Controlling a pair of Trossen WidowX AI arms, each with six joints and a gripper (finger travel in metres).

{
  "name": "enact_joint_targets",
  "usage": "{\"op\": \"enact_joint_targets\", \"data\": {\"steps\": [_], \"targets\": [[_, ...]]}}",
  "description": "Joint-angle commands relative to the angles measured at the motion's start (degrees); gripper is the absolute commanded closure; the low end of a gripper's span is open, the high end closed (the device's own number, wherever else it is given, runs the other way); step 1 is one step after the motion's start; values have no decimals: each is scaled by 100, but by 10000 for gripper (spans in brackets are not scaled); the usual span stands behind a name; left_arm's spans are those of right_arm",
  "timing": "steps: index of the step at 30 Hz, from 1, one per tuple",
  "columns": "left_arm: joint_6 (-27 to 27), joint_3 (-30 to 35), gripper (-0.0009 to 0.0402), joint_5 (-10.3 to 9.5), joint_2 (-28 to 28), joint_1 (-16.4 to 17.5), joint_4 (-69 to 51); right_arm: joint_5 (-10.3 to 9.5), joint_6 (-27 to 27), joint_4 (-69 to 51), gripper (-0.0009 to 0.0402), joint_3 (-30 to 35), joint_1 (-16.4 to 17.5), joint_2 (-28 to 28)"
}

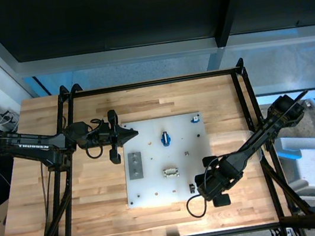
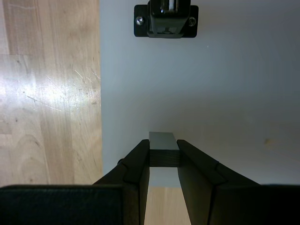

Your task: Pick the 16mm bar from the taskboard and place it in the container

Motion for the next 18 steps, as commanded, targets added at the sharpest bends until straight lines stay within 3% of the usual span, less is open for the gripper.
{"op": "enact_joint_targets", "data": {"steps": [1,18], "targets": [[0,2,393,2,0,0,2,0,4,-111,361,85,0,-33],[0,2,393,2,0,2,2,7,-39,-774,361,461,-55,-553]]}}
